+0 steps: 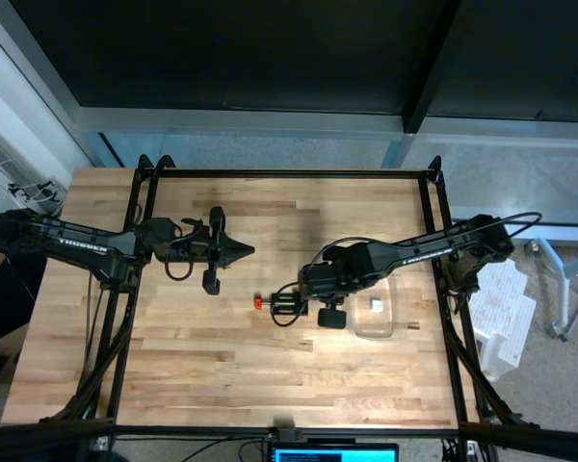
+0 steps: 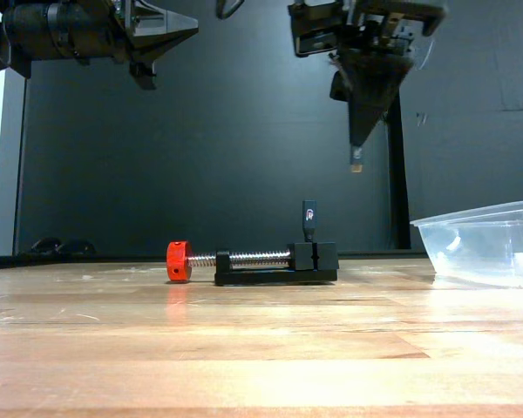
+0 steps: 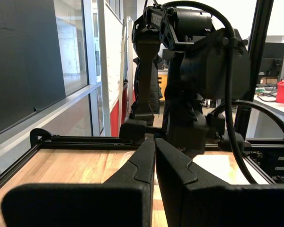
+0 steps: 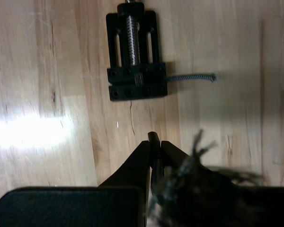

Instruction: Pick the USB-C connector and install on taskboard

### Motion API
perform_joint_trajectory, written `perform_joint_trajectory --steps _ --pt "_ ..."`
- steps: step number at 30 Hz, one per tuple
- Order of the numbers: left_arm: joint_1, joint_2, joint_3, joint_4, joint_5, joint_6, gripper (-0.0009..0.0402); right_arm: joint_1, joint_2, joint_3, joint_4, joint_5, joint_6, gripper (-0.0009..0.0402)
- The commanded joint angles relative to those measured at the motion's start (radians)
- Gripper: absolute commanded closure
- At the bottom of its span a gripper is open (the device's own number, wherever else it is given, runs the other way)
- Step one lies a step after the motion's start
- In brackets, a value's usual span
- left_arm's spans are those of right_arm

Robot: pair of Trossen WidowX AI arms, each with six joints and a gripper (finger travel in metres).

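The taskboard [image 1: 287,304] is a small black block with a red-orange knob [image 2: 179,261] and a thin upright pin [image 2: 309,218], resting mid-table. My right gripper [image 2: 356,150] hangs above and slightly to the right of the block's pin end, pointing down and shut on the USB-C connector [image 4: 154,140]. The connector's small tip [image 2: 356,163] pokes out below the fingertips, and its frayed braided cable [image 4: 199,150] trails beside them. In the right wrist view the taskboard [image 4: 135,78] lies just beyond the fingers. My left gripper [image 1: 239,250] is parked high at the left, shut and empty.
A clear plastic tray [image 1: 397,325] stands right of the taskboard with a small white piece [image 1: 375,304] inside; its wall [image 2: 479,237] rises at the right in the low view. A thin braided strand [image 4: 191,77] sticks out from the block's side. A black frame edges the table.
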Motion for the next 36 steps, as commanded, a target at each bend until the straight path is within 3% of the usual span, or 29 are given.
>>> perform_joint_trajectory --steps 1,20,36 --pt "0.0 0.0 0.0 0.0 0.0 0.0 0.0393 0.0 0.033 0.03 0.001 0.0 -0.002 0.0393" --pt "0.0 0.0 0.0 0.0 0.0 0.0 0.0393 -0.016 0.163 0.18 -0.018 0.0 -0.035 0.0393" --pt "0.0 0.0 0.0 0.0 0.0 0.0 0.0393 -0.018 0.177 0.172 -0.007 0.0 -0.038 0.0393"
